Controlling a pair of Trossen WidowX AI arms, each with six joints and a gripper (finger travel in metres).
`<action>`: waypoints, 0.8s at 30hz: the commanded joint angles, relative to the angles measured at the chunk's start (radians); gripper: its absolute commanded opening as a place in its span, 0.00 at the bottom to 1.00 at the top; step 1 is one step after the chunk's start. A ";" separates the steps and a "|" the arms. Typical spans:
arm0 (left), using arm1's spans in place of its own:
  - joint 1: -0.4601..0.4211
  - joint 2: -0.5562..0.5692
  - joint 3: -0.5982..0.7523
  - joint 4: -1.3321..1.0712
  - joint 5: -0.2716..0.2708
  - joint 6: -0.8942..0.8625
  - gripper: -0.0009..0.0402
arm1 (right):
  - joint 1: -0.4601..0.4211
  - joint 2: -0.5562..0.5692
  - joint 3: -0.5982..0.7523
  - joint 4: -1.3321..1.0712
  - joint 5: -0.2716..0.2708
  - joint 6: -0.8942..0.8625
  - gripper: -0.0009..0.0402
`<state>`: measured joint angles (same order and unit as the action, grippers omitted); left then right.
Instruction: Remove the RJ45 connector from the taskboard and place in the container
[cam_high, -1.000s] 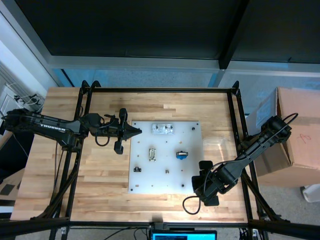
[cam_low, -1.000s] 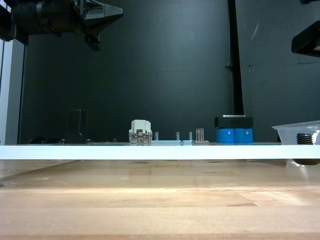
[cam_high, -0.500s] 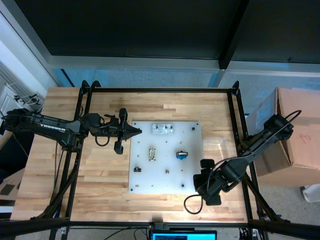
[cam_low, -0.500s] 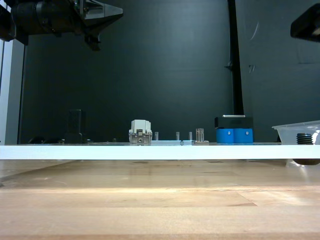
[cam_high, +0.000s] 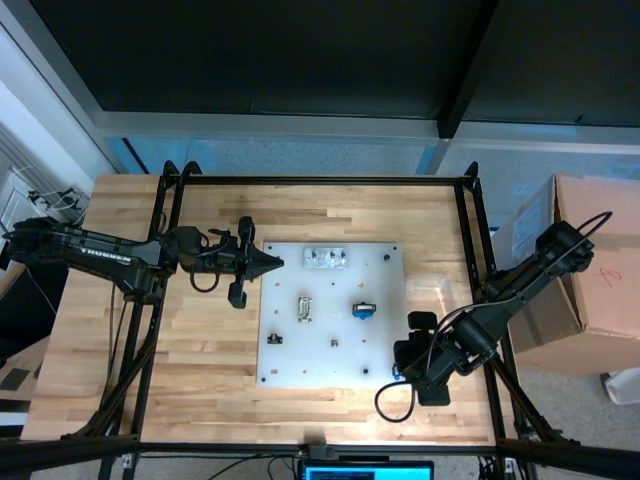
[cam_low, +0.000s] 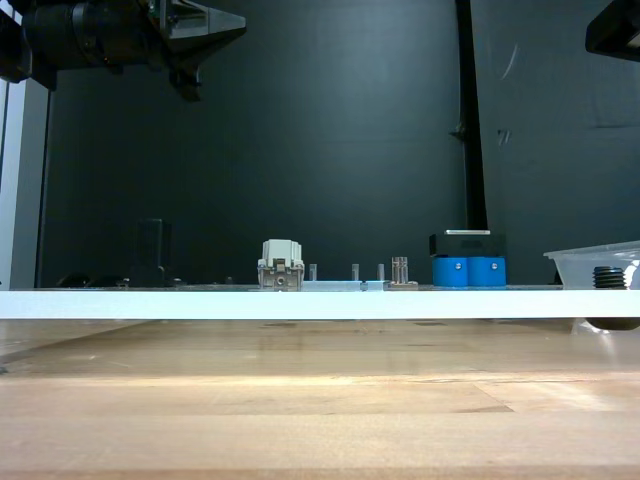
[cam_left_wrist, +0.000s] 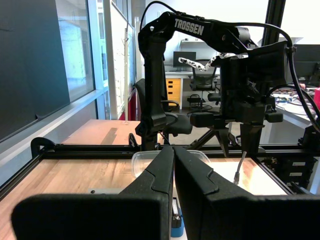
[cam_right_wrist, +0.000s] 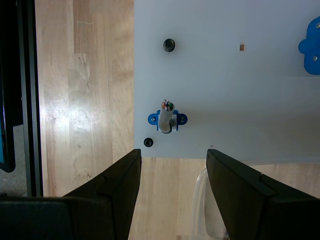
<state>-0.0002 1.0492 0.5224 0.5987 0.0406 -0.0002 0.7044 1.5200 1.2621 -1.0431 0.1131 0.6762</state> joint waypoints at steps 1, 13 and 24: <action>0.000 0.000 0.000 0.000 0.000 0.000 0.02 | 0.000 0.000 0.000 0.001 0.000 0.000 0.46; 0.000 0.000 0.000 0.000 0.000 0.000 0.02 | 0.000 0.000 0.000 0.002 0.002 -0.001 0.46; 0.000 0.000 0.000 0.000 0.000 0.000 0.02 | 0.000 0.018 -0.001 0.009 0.024 0.000 0.46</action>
<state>-0.0002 1.0492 0.5228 0.5987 0.0406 -0.0002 0.7048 1.5280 1.2617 -1.0359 0.1387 0.6762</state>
